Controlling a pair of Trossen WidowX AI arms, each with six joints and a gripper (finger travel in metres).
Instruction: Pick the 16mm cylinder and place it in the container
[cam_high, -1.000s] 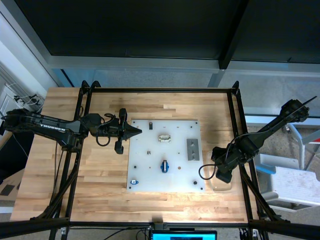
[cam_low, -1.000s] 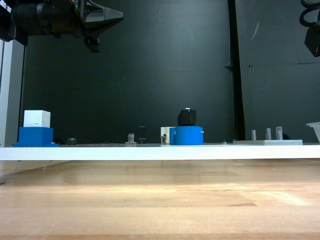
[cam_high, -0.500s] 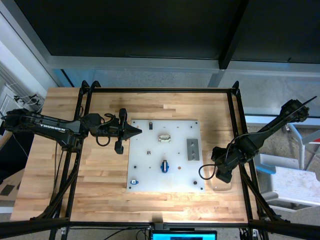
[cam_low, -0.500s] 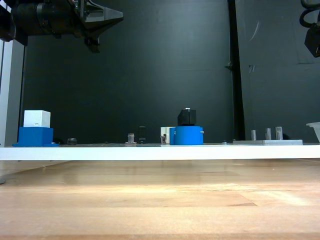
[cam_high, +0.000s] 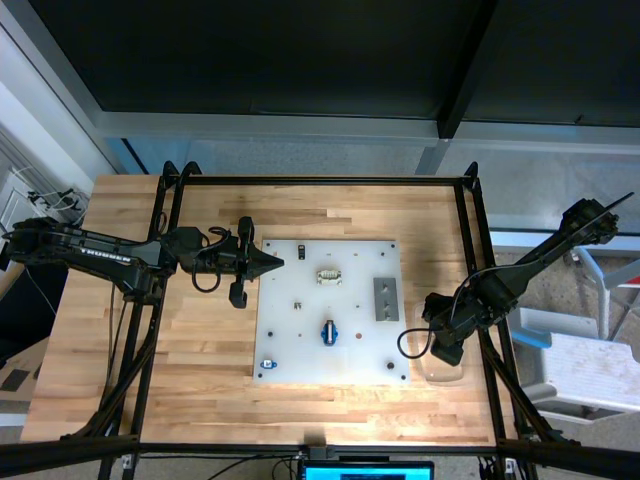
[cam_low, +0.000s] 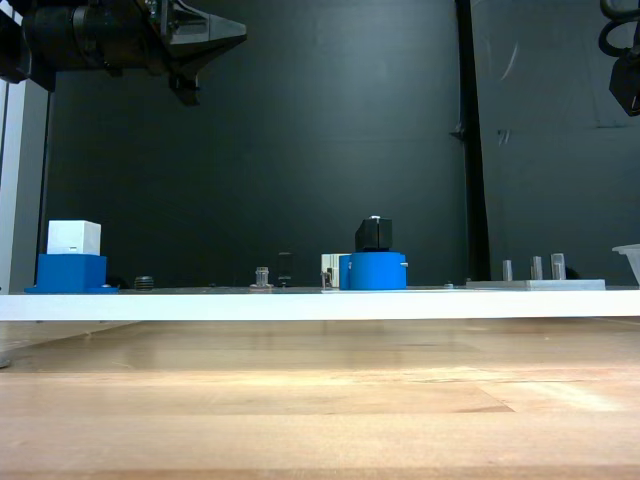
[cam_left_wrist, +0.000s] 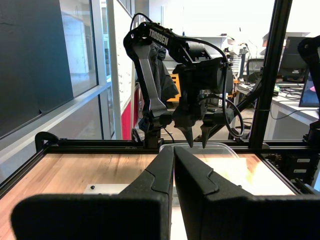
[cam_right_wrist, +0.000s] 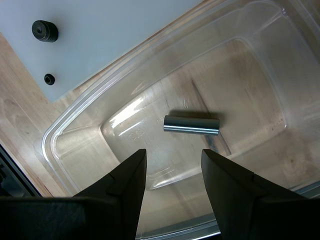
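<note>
The 16mm cylinder (cam_right_wrist: 191, 125) lies on its side on the floor of the container (cam_right_wrist: 75, 120), a clear tray beside the board's right edge (cam_high: 447, 376). My right gripper (cam_right_wrist: 172, 160) hangs over the tray, open, with the silvery peg below and free of both fingers; in the high view the same gripper (cam_high: 446, 350) covers much of the tray. The left wrist view shows those fingertips spread above the tray's rim (cam_left_wrist: 220, 146). My left gripper (cam_high: 272, 262) is shut on nothing, held high over the board's left edge (cam_low: 235, 33).
The white task board (cam_high: 300, 340) carries a grey block with pins (cam_high: 386, 298), a blue upright part (cam_high: 328, 332), a white connector (cam_high: 328, 275) and a white cube on a blue base (cam_low: 73, 255). A black frame (cam_high: 320, 181) rings the wooden table.
</note>
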